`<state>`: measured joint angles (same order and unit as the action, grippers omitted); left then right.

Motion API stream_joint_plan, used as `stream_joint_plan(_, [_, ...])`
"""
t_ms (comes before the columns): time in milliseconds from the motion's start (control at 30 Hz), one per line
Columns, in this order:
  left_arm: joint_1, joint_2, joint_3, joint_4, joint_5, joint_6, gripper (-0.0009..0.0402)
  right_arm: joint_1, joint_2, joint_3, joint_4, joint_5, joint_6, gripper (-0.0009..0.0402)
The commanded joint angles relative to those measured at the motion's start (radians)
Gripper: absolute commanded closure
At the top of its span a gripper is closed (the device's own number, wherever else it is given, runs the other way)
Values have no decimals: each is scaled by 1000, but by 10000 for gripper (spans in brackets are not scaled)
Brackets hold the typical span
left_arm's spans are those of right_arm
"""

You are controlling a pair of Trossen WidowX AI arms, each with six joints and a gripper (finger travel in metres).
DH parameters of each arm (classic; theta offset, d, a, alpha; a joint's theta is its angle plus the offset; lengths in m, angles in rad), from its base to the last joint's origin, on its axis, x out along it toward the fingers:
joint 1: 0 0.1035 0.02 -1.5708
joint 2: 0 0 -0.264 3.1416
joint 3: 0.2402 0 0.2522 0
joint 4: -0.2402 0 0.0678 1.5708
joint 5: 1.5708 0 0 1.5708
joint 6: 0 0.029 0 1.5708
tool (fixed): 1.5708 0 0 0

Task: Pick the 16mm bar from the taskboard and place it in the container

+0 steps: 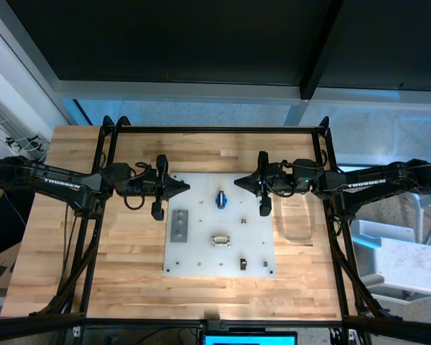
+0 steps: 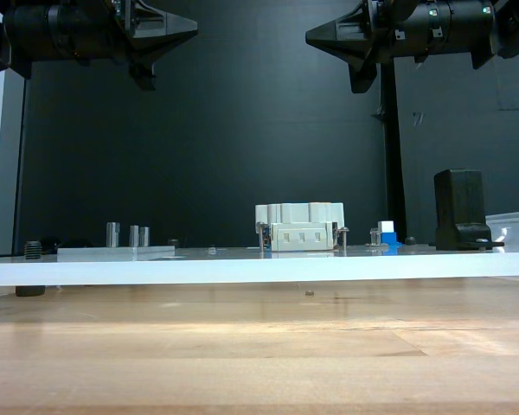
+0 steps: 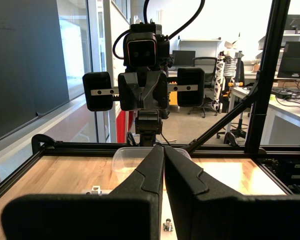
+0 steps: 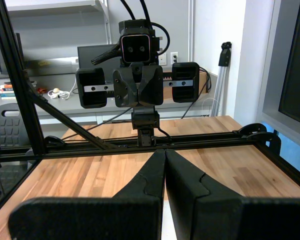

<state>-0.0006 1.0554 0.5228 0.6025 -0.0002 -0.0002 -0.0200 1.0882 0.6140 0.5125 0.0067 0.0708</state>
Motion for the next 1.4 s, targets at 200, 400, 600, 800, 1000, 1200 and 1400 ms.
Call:
stream_joint_plan(200, [1,0,0,0,0,0,393,1,0,0,0,0,3,393])
stream_joint_plan(400, [0,0,0,0,0,0,393,1,0,0,-9,-5,2,393])
stream_joint_plan(600, [1,0,0,0,0,0,393,1,0,73,-235,-3,-1,393])
stream_joint_plan(800, [1,0,0,0,0,0,393,2,3,175,-517,1,0,393])
stream_joint_plan(1000, [0,0,0,0,0,0,393,5,41,276,-777,0,-1,393])
stream_joint_plan(1200, [1,0,0,0,0,0,393,6,111,374,-1000,0,-2,393])
stream_joint_plan(1400, [0,0,0,0,0,0,393,8,187,476,-1215,1,-2,393])
